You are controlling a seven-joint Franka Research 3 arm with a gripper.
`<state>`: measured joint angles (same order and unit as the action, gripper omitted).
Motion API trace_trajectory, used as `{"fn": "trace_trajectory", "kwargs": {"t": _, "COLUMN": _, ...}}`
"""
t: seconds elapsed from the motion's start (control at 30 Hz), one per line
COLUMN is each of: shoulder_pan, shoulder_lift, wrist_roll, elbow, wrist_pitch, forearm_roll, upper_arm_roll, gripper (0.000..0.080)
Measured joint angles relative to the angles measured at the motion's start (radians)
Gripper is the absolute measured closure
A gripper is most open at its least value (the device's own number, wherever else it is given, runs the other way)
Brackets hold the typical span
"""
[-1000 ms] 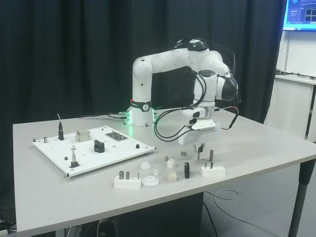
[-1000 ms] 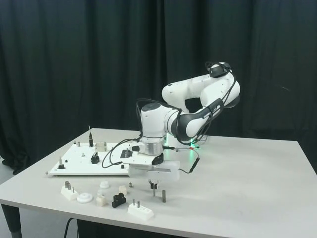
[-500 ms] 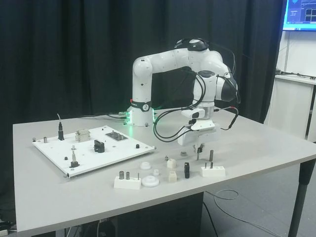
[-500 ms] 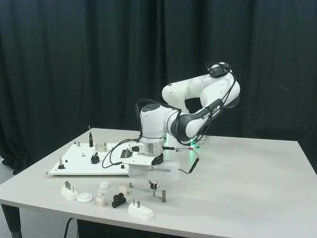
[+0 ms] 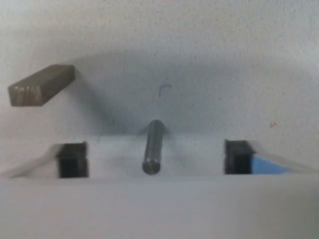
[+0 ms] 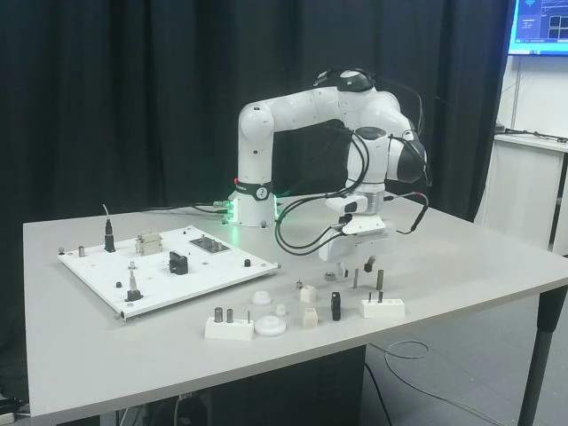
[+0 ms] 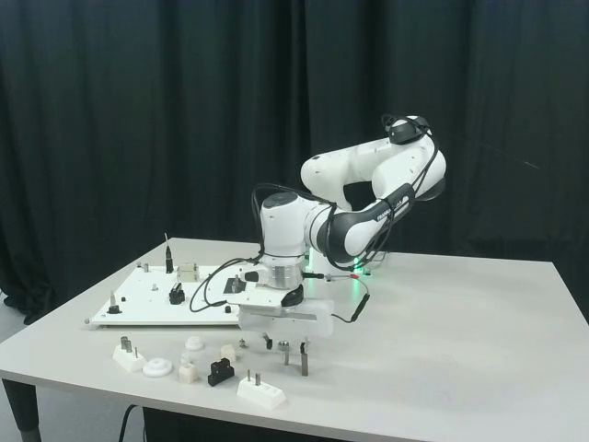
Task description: Place round peg 2.
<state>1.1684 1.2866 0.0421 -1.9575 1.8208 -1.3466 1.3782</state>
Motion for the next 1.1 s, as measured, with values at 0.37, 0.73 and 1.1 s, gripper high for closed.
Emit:
{"fn": "trace_trajectory", "kwargs": {"t": 0.37, "shoulder_pan": 0.005, "shoulder_lift": -0.011, "wrist_roll": 0.022, "elbow": 0.002, "wrist_pitch": -0.02, "forearm_roll": 0.012, "upper_arm_roll": 0.019, "gripper": 0.0051}}
{"fn": "trace_trajectory", "kwargs": {"t": 0.73, "shoulder_pan": 0.022, "shoulder_lift": -0.013, "wrist_roll": 0.04, "elbow": 0.007, "wrist_pitch": -0.102, "forearm_roll": 0.055, "upper_arm_roll": 0.086, "gripper": 0.0003}}
{"fn": "trace_trajectory", "kwargs": {"t": 1.1, "shoulder_pan": 0.037, "shoulder_lift": -0.015, "wrist_roll": 0.055, "elbow": 0.012, "wrist_pitch": -0.141, "forearm_roll": 0.082, "upper_arm_roll": 0.126, "gripper": 0.0003}}
